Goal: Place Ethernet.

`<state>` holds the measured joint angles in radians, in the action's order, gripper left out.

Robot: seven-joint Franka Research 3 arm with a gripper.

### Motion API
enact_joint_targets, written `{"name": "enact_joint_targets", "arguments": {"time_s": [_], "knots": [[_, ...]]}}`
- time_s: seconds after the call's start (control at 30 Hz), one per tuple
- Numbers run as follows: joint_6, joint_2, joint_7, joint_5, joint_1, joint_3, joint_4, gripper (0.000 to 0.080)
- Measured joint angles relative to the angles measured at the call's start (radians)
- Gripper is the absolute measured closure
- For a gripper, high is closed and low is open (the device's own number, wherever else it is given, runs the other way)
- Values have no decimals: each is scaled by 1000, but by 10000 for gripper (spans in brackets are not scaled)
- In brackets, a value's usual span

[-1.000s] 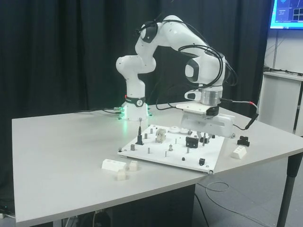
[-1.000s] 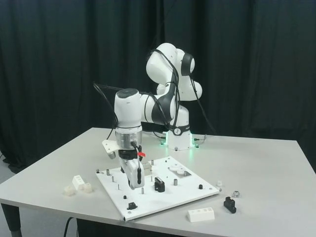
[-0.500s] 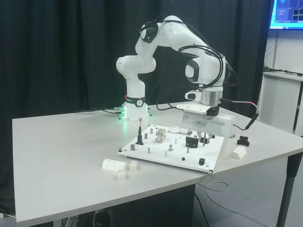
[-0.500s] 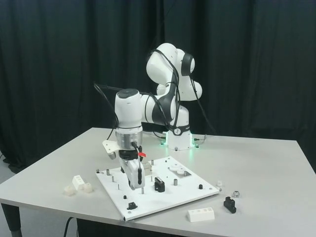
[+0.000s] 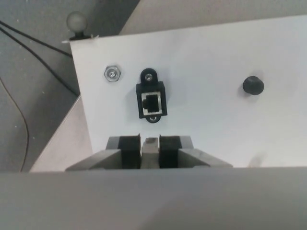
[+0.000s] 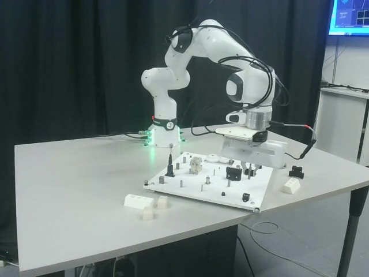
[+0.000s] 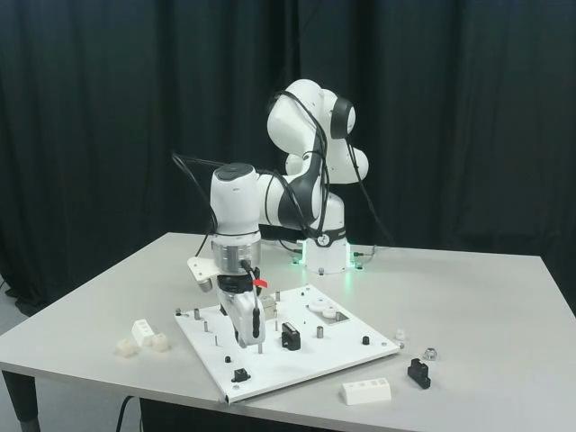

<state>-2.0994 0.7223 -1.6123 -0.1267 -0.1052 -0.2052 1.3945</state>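
Note:
A black Ethernet socket (image 5: 152,99) is screwed to the white board (image 5: 211,115) near one corner. It also shows in the room views as the socket (image 6: 246,197) at the board's front edge (image 7: 239,374). My gripper (image 5: 149,144) hovers just short of it, lined up with its opening. The black finger pads (image 5: 128,146) are shut on a small grey Ethernet plug (image 5: 151,141). In the room views the gripper (image 6: 249,168) (image 7: 243,340) points down, low over the board (image 6: 219,193).
The board carries a hex nut (image 5: 112,73), a black knob (image 5: 253,85), several pegs and a black mount (image 6: 233,173). White blocks (image 6: 138,201) (image 6: 291,186) and a black part (image 6: 297,171) lie on the grey table (image 6: 75,179). The board corner is close to the table edge.
The arm's wrist has shifted slightly to the right in both room views. The gripper remains shut low over the board.

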Motion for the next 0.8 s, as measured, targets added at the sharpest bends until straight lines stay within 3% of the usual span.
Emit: {"name": "enact_joint_targets", "arguments": {"time_s": [0.57, 0.8], "knots": [[-1, 0, 0, 0, -4, 1, 0, 725], [31, -2, -2, -10, -29, 9, 0, 725]]}}
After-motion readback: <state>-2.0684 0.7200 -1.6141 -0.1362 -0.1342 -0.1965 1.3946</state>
